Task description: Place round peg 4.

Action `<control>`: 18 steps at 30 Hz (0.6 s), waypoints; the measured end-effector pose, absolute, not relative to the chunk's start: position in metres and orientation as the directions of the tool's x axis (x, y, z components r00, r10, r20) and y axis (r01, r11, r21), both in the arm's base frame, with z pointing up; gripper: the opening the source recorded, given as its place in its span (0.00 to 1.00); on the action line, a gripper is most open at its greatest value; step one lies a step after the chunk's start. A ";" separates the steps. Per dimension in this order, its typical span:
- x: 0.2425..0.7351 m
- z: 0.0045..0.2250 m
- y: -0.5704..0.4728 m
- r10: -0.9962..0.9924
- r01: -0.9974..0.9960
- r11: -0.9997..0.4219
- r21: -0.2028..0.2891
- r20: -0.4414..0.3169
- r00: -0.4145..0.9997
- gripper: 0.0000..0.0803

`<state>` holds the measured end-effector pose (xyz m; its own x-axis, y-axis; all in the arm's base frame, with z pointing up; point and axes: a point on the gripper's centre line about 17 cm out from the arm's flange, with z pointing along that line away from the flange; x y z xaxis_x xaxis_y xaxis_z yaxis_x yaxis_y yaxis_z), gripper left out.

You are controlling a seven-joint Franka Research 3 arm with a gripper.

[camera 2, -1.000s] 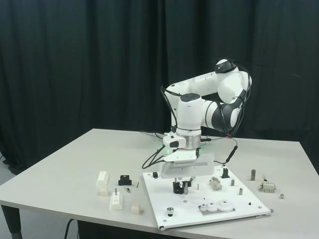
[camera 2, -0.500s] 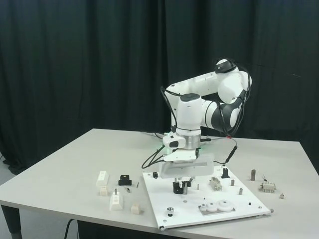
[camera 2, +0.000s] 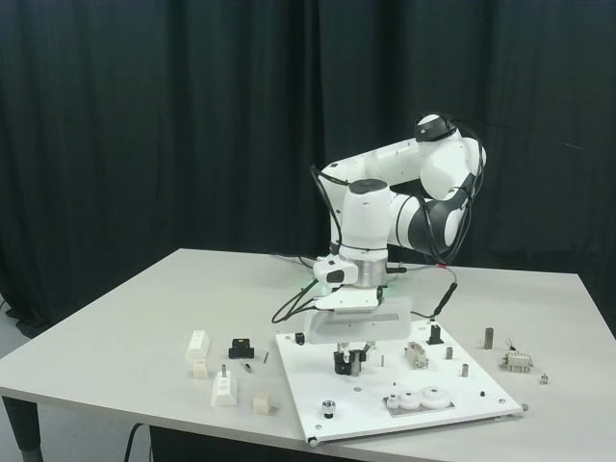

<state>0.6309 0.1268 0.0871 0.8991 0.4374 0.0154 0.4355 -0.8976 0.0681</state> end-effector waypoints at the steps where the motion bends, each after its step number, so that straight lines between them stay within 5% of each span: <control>1: 0.632 0.088 0.126 0.437 0.435 -0.897 0.072 0.019 0.899 0.18; 18: 0.655 0.102 0.075 0.473 0.461 -0.870 0.177 0.028 0.881 0.18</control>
<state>0.6546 0.0749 0.1024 0.8809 0.4726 0.0275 0.4610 -0.8696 0.1771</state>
